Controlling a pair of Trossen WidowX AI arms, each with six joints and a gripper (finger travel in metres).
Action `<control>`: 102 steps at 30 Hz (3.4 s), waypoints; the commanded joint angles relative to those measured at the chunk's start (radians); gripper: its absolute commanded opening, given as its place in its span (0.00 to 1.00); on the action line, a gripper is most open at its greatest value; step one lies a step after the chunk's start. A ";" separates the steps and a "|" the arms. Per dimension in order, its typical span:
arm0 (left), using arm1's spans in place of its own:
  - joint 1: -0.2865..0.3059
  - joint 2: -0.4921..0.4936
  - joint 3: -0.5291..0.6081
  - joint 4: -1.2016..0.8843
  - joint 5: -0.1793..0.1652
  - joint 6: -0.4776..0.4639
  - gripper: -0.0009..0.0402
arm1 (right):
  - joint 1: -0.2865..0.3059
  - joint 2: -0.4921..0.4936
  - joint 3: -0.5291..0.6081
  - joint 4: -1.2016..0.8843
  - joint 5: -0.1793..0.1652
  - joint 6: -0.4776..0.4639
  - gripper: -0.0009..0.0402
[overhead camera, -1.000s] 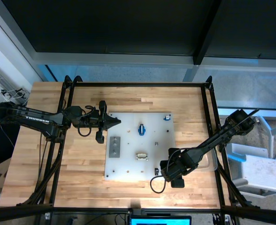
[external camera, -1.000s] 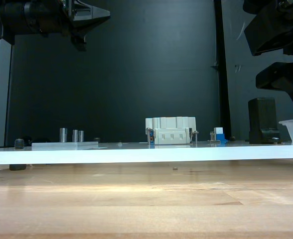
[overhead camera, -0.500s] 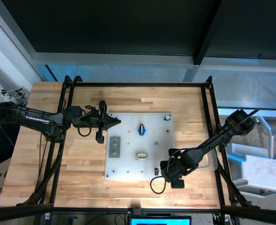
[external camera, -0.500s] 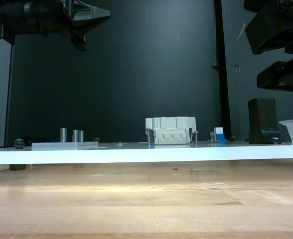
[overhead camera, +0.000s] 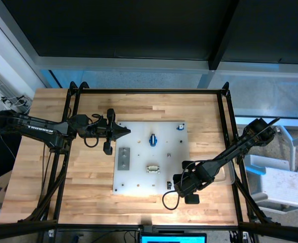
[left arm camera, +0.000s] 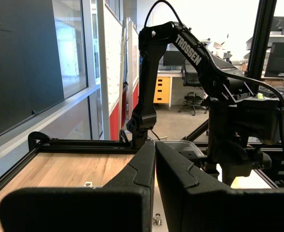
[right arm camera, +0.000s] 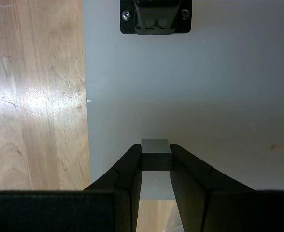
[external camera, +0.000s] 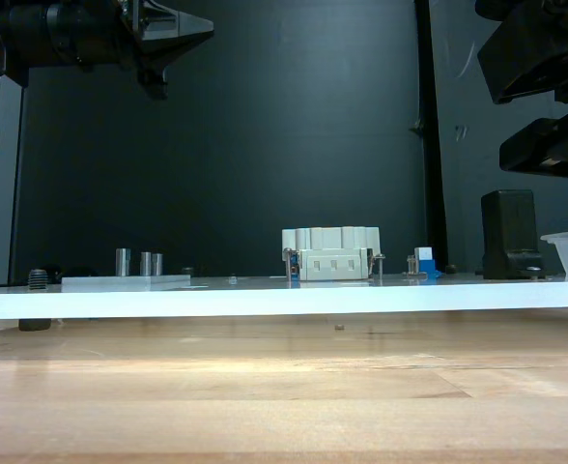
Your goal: Pick the 16mm bar from the taskboard and place it in the container
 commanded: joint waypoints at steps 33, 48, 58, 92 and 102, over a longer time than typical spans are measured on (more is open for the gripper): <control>0.000 0.000 0.000 0.000 0.000 0.000 0.02 | -0.001 -0.084 0.182 -0.268 0.005 -0.008 0.04; 0.000 0.000 0.000 0.000 0.000 0.000 0.02 | -0.001 -0.138 0.238 -0.349 0.032 -0.007 0.04; 0.000 0.000 0.000 0.000 0.000 0.000 0.02 | -0.001 -0.158 0.216 -0.347 0.056 0.002 0.04; 0.000 0.000 0.000 0.000 0.000 0.000 0.02 | 0.004 -0.463 -0.166 -0.310 0.050 0.185 0.04; 0.000 0.000 0.000 0.000 0.000 0.000 0.02 | 0.005 -0.503 -0.235 -0.292 0.045 0.210 0.04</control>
